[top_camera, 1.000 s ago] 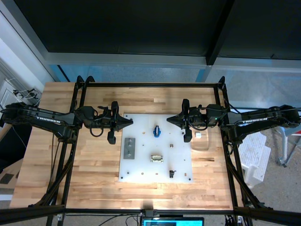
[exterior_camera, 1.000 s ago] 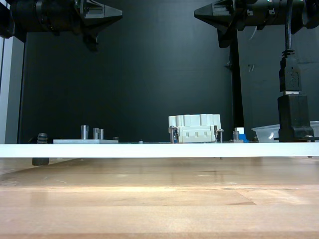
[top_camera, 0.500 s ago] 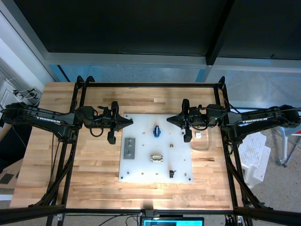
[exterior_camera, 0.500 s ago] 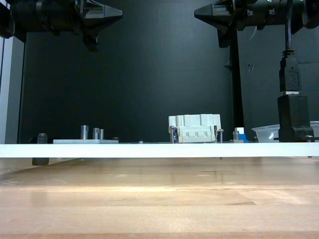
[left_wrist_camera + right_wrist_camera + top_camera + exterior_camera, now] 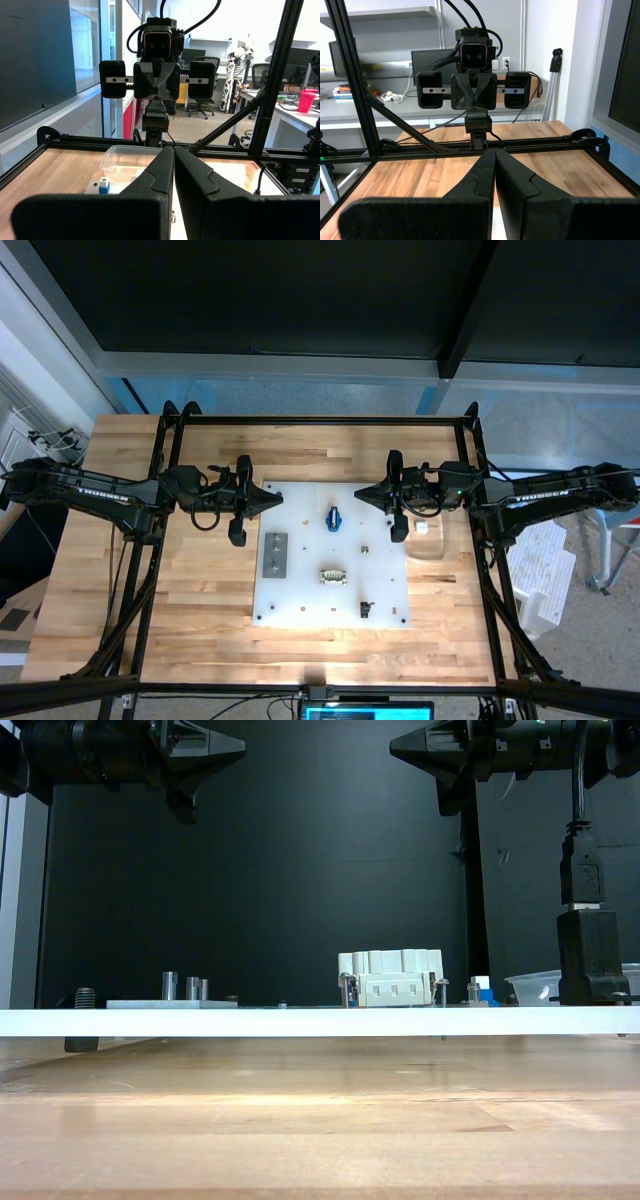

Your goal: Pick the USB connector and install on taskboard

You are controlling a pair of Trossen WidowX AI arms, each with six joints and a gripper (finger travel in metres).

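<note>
Plainly, both arms hang with fingers pressed together, high over the board.
Facing each other above the far edge of the taskboard (image 5: pixel 300 585) are the left gripper (image 5: pixel 279 498) and right gripper (image 5: pixel 358 493). The USB connector (image 5: pixel 582 870) stands upright in the black socket (image 5: pixel 592 960) near the board's near right corner. A clear tray (image 5: pixel 428 556) lies just beside the board's right edge, with a small white piece (image 5: pixel 422 527) at its far end.

Wooden table (image 5: pixel 120 570); taskboard (image 5: pixel 300 592) flat on it; clear tray (image 5: pixel 436 552), seemingly, beside
</note>
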